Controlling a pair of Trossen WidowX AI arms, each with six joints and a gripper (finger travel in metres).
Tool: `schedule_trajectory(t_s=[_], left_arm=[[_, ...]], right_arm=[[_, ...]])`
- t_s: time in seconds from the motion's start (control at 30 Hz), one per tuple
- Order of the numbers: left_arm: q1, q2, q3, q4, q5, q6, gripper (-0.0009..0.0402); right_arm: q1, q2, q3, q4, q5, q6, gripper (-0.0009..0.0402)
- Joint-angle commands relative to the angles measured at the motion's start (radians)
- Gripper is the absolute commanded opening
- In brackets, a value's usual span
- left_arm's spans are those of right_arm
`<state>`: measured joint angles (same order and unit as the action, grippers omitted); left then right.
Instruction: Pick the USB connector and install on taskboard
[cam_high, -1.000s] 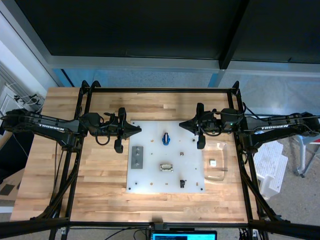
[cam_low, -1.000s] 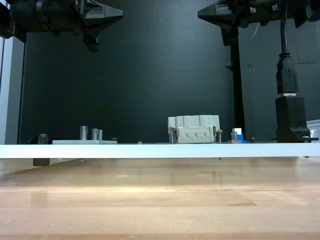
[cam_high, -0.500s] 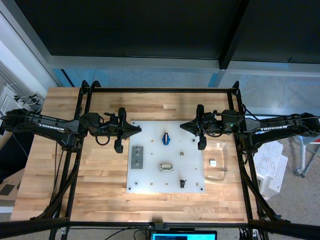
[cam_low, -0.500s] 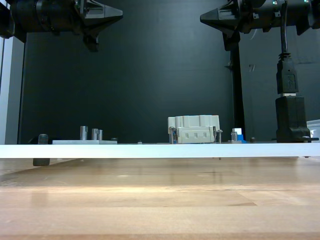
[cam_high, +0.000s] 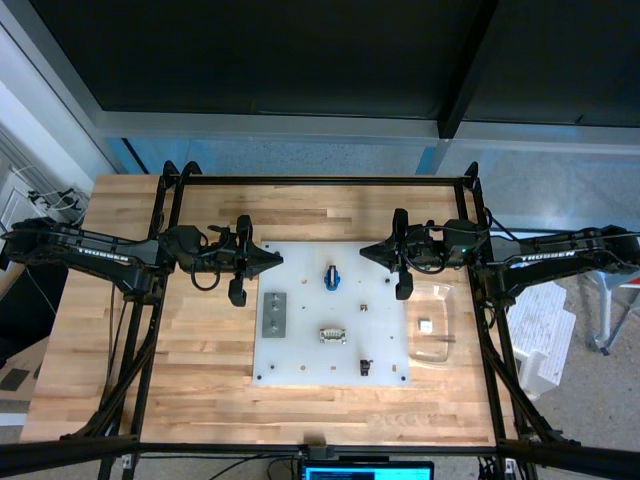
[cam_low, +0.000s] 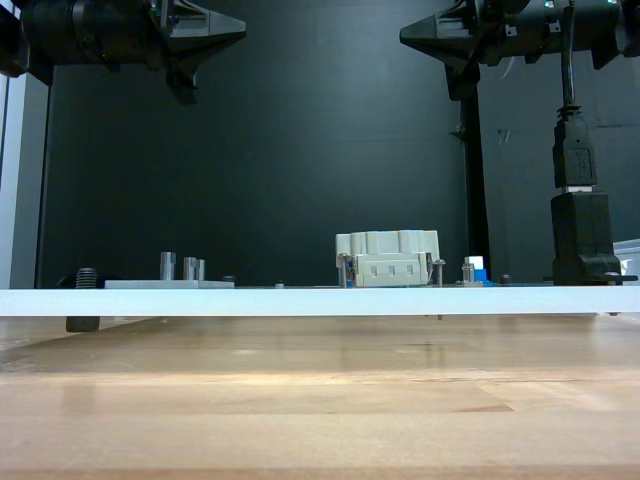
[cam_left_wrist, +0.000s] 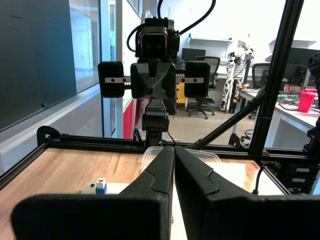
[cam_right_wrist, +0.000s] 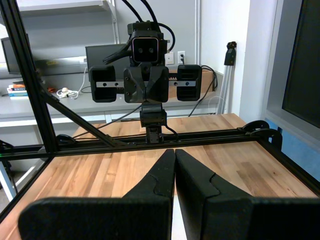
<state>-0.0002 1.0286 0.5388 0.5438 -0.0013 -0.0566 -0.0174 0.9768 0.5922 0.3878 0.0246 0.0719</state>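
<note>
The USB connector (cam_low: 574, 150) stands upright in the small black socket (cam_low: 585, 245) on the taskboard (cam_high: 300, 355), well below the right pincer (cam_right_wrist: 174, 151) and on its near side. A narrow band of bare metal shell shows between plug body and socket, and a thin black lead rises from the plug. From this the plug is judged to be already seated, though full depth cannot be confirmed. The connector is judged light and rigid, with a smooth moulded body that may slip under a shallow grip; the metal shell is thin and the lead flexible. Should handling be required, hold is to be taken across the flat sides of the moulded body, above the metal band, never on the lead. Force is to be applied straight along the socket axis so that the shell is not bent. The right pincer is held high over the far part of the board, its fingers pressed together on nothing. The left pincer (cam_left_wrist: 174, 150), likewise closed and empty, is held at similar height, farther from the connector. A clear tray (cam_high: 440, 350) with a small white cube (cam_high: 426, 325) lies on the worktop (cam_high: 200, 380), below and outboard of the right pincer.
</note>
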Motion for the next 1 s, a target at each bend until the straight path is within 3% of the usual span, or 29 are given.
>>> schedule_trajectory(t_s=[0.03, 1.0], left_arm=[[0.0, 0.0, 0.0, 0.0, 0.0, 0.0, 0.0], [0.0, 0.0, 0.0, 0.0, 0.0, 0.0, 0.0]], right_arm=[[0.0, -0.001, 0.002, 0.0, 0.001, -0.001, 0.0], [0.0, 0.0, 0.002, -0.04, 0.001, -0.001, 0.0]])
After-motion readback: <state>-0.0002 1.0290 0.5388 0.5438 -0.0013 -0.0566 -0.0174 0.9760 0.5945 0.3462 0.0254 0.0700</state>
